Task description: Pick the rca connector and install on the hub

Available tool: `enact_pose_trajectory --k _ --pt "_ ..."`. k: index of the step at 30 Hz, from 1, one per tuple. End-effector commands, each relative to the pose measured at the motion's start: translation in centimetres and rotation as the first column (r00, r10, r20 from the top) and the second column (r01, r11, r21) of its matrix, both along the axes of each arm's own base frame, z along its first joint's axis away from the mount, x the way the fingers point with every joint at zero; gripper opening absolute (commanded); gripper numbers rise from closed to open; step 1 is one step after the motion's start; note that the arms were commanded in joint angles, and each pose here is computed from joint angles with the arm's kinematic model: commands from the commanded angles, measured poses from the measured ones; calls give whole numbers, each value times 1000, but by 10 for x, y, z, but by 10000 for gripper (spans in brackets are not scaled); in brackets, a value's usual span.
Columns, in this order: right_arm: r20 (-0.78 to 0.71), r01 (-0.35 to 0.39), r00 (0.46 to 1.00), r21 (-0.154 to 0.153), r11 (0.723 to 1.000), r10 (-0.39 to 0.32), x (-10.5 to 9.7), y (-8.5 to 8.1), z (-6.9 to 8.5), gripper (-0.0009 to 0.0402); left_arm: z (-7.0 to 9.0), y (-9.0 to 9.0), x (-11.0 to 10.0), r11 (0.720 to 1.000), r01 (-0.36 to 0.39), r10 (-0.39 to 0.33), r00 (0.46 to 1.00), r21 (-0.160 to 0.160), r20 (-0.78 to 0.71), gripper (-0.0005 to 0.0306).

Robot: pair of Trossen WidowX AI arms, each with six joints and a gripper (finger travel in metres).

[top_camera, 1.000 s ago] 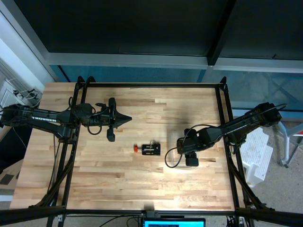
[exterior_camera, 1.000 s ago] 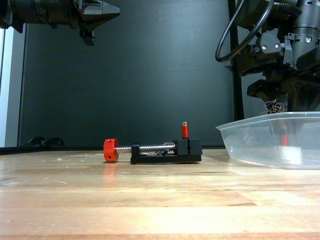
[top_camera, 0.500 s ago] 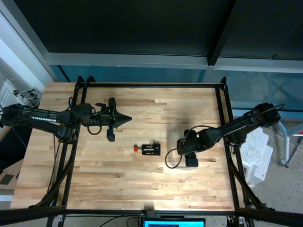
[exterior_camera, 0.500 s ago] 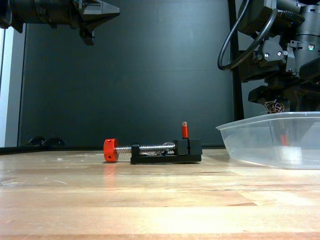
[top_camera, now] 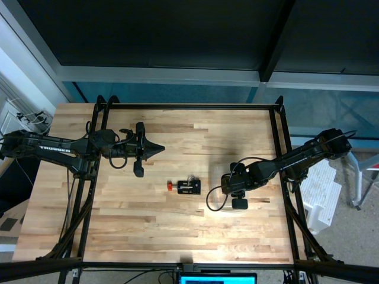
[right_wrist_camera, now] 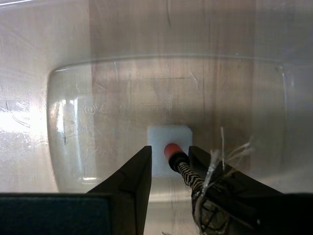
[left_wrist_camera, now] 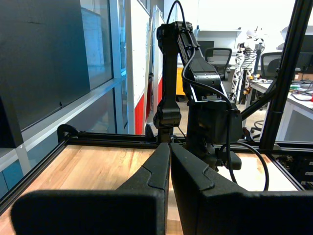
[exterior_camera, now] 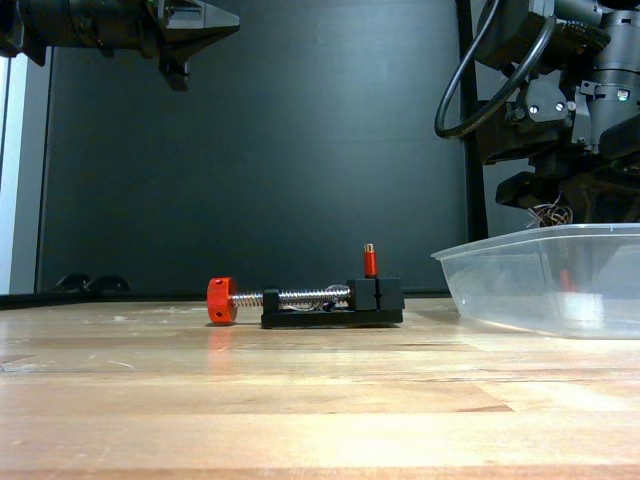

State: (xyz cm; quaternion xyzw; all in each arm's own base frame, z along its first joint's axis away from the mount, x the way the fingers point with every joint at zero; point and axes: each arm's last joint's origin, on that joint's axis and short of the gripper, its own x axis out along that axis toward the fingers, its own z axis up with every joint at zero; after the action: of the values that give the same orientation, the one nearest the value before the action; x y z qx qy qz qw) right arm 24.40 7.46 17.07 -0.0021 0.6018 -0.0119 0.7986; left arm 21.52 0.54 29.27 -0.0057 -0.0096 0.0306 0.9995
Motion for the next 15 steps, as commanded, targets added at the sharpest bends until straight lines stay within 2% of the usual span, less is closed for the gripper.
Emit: enact_pose_trajectory --k 1,15 --pt "0 0 1000 0 1000 0 0 0 0 85 0 0 0 1000 0 0 1000 0 0 1" --pt "-2 0 1000 0 1000 0 0 0 0 35 0 0 0 1000 0 0 1000 0 0 1"
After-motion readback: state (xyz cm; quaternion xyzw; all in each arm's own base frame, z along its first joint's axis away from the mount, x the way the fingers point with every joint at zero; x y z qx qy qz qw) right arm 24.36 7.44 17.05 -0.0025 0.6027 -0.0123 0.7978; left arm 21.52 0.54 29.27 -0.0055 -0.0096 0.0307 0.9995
